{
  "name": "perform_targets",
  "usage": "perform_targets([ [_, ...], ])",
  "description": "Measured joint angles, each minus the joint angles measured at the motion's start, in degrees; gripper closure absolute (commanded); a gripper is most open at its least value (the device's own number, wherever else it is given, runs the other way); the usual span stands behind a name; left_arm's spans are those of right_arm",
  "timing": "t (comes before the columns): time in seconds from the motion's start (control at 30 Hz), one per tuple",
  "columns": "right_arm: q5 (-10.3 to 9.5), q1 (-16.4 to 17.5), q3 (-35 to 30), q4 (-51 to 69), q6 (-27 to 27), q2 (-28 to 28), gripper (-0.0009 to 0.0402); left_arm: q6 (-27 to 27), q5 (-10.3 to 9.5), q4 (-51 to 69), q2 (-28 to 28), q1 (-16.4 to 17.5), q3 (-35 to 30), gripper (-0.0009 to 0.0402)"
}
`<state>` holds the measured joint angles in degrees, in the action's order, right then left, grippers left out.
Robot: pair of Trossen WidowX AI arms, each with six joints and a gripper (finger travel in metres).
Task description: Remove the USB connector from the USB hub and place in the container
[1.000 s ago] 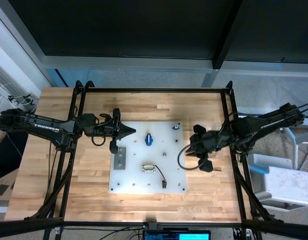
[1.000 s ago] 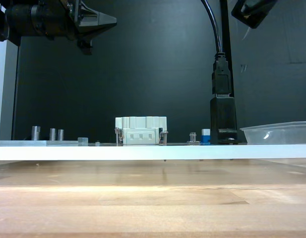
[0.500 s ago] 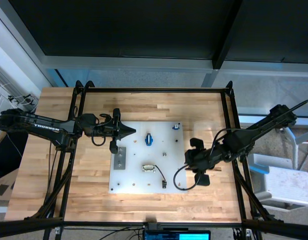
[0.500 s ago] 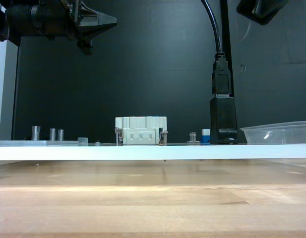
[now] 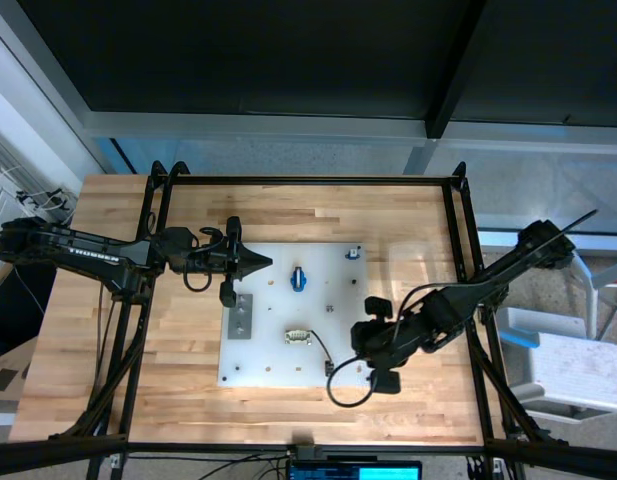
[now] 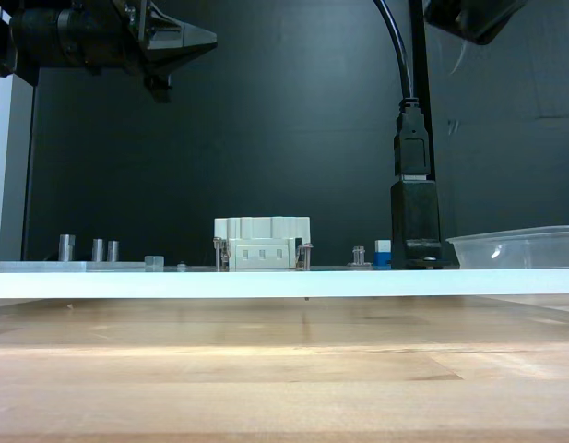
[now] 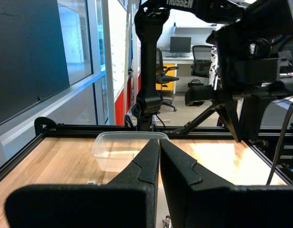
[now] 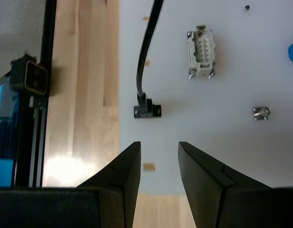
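The worktop (image 5: 118,400) shows open wood along its near and right edges, all round the board (image 5: 318,270). The container (image 6: 516,247) stands off the board's right edge. Over the last half second my right end effector (image 8: 158,148) has swung from beside the board's right edge toward the near edge. It now hangs over the board's near-right corner, fingers narrowly parted and holding nothing. My left end effector (image 7: 159,142) has not moved; it is pinched closed above the board's far-left corner. The hub (image 8: 147,112) sits just ahead of the right fingertips, clear of them, with the connector (image 8: 145,52) plugged in.
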<state>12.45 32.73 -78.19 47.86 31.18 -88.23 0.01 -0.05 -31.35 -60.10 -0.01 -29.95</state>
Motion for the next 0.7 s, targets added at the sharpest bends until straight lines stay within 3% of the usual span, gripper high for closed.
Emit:
perform_targets([
  [0.7,1.73,0.0,-1.2,-6.9,1.4,-9.9,0.0285,0.0,0.00,0.0,0.0,0.0,0.0,0.0392],
])
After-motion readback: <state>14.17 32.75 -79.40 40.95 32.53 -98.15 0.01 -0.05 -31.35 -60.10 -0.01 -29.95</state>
